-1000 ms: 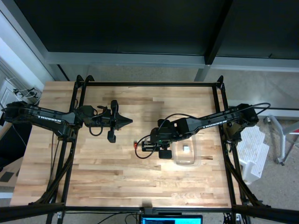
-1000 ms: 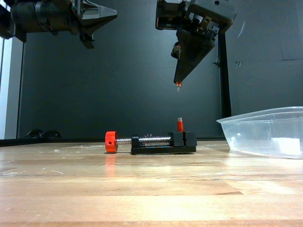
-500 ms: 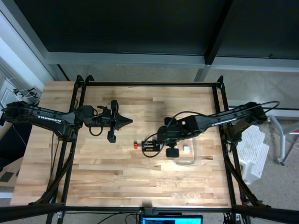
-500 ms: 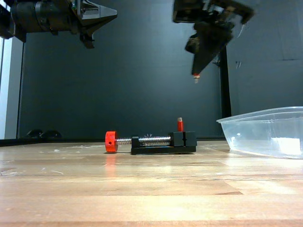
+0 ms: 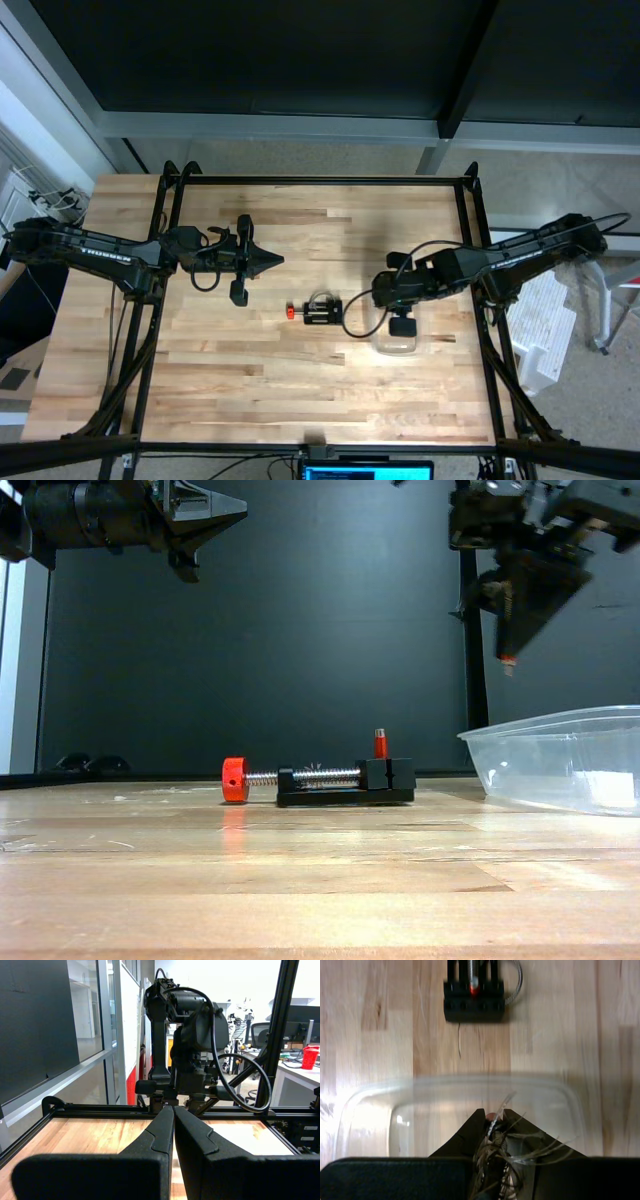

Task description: Remove the RCA connector from the receptacle and place in the container

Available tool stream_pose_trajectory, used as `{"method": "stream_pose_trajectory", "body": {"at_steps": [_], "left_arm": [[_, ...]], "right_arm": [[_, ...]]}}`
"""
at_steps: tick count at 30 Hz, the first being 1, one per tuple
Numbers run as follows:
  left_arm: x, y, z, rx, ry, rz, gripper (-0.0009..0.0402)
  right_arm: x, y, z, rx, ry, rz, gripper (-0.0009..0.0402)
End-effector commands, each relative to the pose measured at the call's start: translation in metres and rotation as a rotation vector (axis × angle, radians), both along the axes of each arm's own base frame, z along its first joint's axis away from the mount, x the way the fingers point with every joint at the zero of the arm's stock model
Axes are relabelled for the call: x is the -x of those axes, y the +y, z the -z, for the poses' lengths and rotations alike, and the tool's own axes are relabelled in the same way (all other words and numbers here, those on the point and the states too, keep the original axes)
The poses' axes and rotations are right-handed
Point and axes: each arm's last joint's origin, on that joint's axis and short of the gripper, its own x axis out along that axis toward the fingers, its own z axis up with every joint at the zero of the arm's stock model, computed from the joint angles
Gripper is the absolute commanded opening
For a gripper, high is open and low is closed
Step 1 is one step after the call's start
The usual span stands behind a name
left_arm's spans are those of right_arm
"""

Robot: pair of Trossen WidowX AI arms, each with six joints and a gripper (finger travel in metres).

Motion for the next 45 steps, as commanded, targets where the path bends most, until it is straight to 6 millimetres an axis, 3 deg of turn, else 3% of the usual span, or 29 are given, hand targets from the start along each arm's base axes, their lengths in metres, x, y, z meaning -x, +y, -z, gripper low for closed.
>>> {"method": "stream_pose_trajectory", "body": {"at_steps": [1, 12, 21, 34, 39, 45], "left_arm": [[0.0, 0.0, 0.0, 0.0, -0.001, 0.0, 0.0], [0.0, 0.0, 0.0, 0.0, -0.001, 0.0, 0.0], [0.0, 0.0, 0.0, 0.0, 0.0, 0.0, 0.0], [0.0, 0.0, 0.0, 0.0, 0.0, 0.0, 0.0], [0.0, 0.0, 0.0, 0.0, 0.0, 0.0, 0.0], [0.0, 0.0, 0.0, 0.0, 0.0, 0.0, 0.0]], "right_arm": [[0.009, 0.001, 0.007, -0.002, 0.019, 0.004, 0.0], [0.034, 0.003, 0.033, 0.004, 0.117, 0.028, 0.0], [0.039, 0.003, 0.042, 0.011, 0.147, 0.034, 0.0001], [0.039, 0.003, 0.042, 0.016, 0.143, 0.045, 0.0147], [0.039, 0.003, 0.042, 0.016, 0.143, 0.046, 0.0175], [0.039, 0.003, 0.04, 0.014, 0.143, 0.042, 0.0176]]}}
